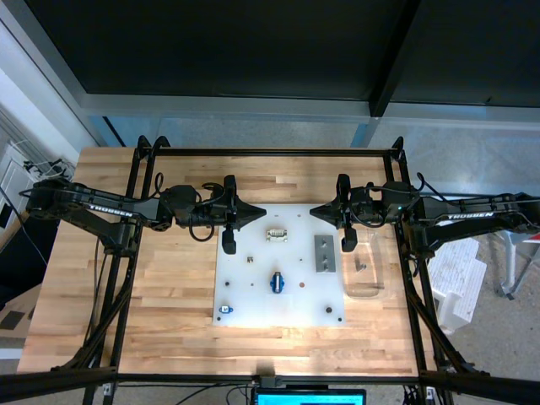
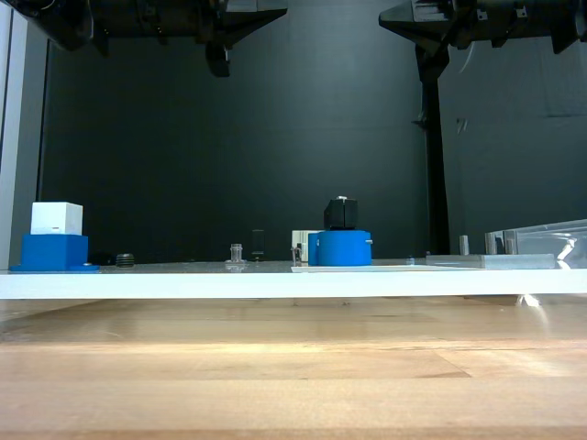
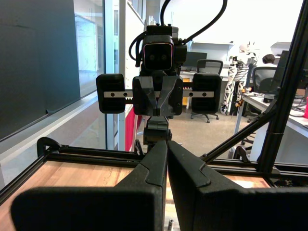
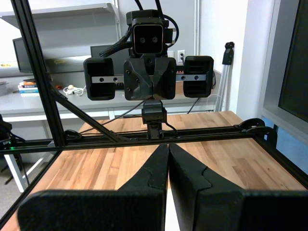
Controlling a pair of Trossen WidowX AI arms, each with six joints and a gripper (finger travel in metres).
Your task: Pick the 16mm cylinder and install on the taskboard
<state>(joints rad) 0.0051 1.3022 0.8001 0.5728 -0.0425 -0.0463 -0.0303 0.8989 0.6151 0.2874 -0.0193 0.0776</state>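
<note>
The taskboard (image 1: pixel 253 287) is a white square plate in the middle of the table, with a grey block (image 1: pixel 325 253), a blue fitting (image 1: pixel 277 282) and a beige connector (image 1: pixel 275 231) on it. A tiny grey peg that looks like the 16mm cylinder (image 1: pixel 360 265) lies in the clear tray (image 1: pixel 371 283) right of the board. My left gripper (image 1: pixel 261 212) hangs shut and empty above the board's far left edge. My right gripper (image 1: pixel 313 211) faces it, shut and empty, above the far right edge. Both grippers sit well above the parts in the low view.
A blue base with a white cube (image 1: pixel 224 310) stands at the board's near left corner. Black frame rails (image 1: pixel 270 153) run around the table. Small posts and screws (image 2: pixel 236 252) stick up from the board. A screen (image 1: pixel 308 396) sits at the near edge.
</note>
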